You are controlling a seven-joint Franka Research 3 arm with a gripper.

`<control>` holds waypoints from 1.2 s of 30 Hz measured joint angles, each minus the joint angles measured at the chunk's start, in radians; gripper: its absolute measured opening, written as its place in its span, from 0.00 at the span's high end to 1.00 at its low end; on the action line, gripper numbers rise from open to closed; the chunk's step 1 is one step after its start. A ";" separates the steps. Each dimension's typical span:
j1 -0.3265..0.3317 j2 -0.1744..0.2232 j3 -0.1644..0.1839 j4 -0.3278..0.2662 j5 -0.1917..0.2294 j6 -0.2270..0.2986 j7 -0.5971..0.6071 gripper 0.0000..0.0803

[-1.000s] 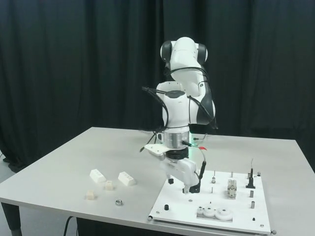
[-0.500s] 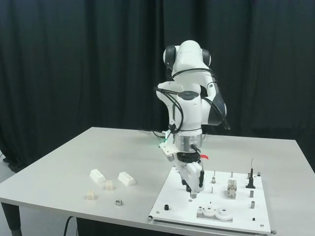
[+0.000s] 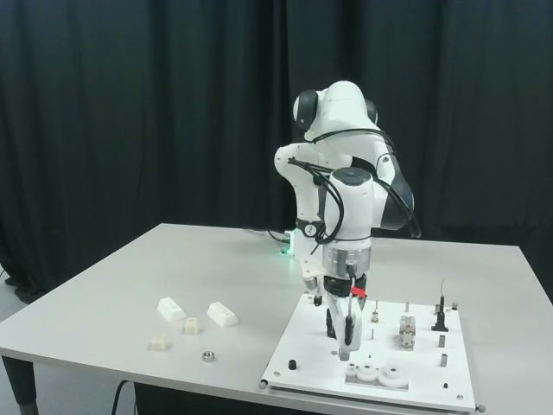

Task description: Remove small gear.

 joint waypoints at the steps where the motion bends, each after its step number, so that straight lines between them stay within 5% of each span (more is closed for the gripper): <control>1: 0.005 0.006 -0.008 0.007 0.004 -0.004 0.009 0.00; 15: 0.061 0.055 -0.117 0.037 0.179 -0.031 0.021 0.00; 36: 0.094 0.078 -0.136 0.041 0.213 -0.037 0.017 0.00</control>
